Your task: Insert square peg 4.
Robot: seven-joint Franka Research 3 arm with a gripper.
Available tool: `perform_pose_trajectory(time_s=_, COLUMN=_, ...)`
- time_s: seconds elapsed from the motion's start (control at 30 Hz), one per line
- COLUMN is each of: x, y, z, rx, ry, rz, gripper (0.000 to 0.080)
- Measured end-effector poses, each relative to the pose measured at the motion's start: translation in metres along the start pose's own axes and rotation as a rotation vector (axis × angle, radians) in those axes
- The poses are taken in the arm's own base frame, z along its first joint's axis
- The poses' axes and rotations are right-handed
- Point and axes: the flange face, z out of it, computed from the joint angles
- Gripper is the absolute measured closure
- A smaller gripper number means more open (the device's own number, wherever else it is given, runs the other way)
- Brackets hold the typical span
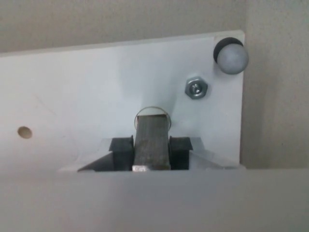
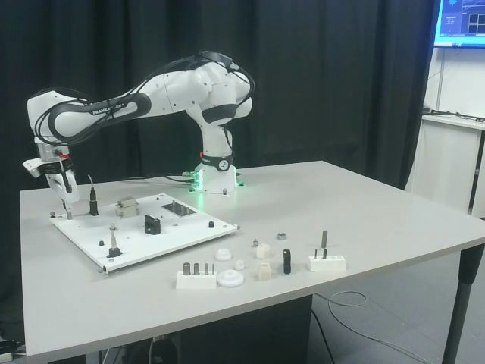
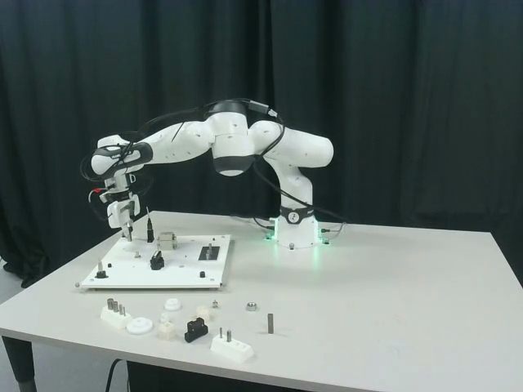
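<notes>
You see the pincer [image 1: 151,153] clenched on the peg [image 1: 152,145], its black fingers [image 1: 121,151] pressed to either side of it; the peg's lower end meets a round hole [image 1: 153,113] in the white board [image 1: 96,87]. In the wrist view a hex nut [image 1: 196,89] sits near the hole, and a ball-topped post [image 1: 231,55] stands at the board's corner; a small hole [image 1: 24,132] lies well apart from them. From the room views you find the arm [image 2: 151,95] stretched out over the far corner of the board [image 2: 144,227], pincer [image 2: 67,201] pointing down with the peg [image 2: 69,212] upright at the board; on the worktop [image 2: 364,220] beside the board lie small white blocks [image 2: 198,279] holding pegs, and other loose parts.
</notes>
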Motion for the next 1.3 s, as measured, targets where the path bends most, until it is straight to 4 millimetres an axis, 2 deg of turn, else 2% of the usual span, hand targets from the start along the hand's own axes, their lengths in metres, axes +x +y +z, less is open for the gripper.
perform_pose_trajectory(time_s=0.67, x=0.001, y=0.000, z=0.001, rx=0.004, ry=-0.004, rz=-0.003, gripper=0.0649)
perform_pose_trajectory(time_s=0.83, x=0.001, y=0.000, z=0.008, rx=0.009, ry=-0.011, rz=-0.001, gripper=0.0649)
perform_pose_trajectory(time_s=0.87, x=0.001, y=0.000, z=0.008, rx=0.010, ry=-0.010, rz=-0.001, gripper=0.0544)
perform_pose_trajectory(time_s=1.0, x=0.001, y=-0.001, z=0.010, rx=0.009, ry=-0.009, rz=0.004, gripper=0.0544)
perform_pose_trajectory(time_s=1.03, x=0.001, y=-0.001, z=0.010, rx=0.009, ry=-0.009, rz=0.008, gripper=0.0152)
perform_pose_trajectory(time_s=1.3, x=-0.001, y=-0.002, z=0.006, rx=0.019, ry=-0.012, rz=0.019, gripper=0.0152)
